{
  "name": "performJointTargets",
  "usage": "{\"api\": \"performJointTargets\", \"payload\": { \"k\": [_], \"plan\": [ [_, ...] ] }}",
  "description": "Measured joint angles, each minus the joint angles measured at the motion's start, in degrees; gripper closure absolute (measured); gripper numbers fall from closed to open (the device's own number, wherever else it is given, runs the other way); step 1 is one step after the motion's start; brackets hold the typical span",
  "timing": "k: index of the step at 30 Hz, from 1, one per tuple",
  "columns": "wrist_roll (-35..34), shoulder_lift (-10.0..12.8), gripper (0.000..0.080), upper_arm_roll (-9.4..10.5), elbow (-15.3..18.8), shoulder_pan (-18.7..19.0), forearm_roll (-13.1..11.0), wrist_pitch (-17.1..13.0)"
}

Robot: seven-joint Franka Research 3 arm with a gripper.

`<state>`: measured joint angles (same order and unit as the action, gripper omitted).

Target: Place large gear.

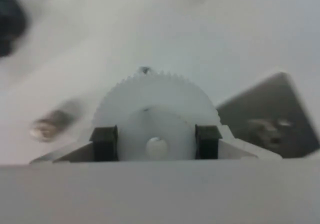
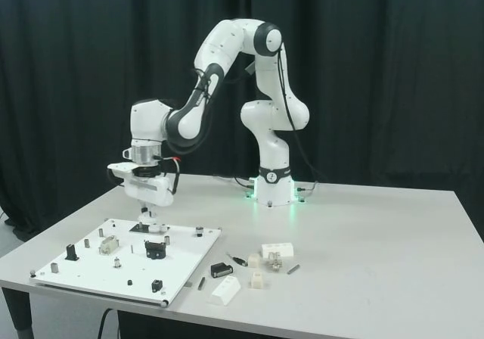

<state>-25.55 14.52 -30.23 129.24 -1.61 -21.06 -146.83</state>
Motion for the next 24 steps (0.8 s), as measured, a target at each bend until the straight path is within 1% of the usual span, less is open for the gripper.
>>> {"api": "performJointTargets", "payload": {
  "k": [5, 13, 24],
  "plan": [
    [-3.6, -1.0, 0.0473, 0.69, 0.3, 3.1, 0.0, 0.1],
    [-9.2, -2.3, 0.0473, 0.81, 0.9, 8.9, 0.1, 0.1],
    [-17.4, -2.5, 0.0473, 0.83, 1.6, 17.0, 0.4, 0.1]
  ]
}}
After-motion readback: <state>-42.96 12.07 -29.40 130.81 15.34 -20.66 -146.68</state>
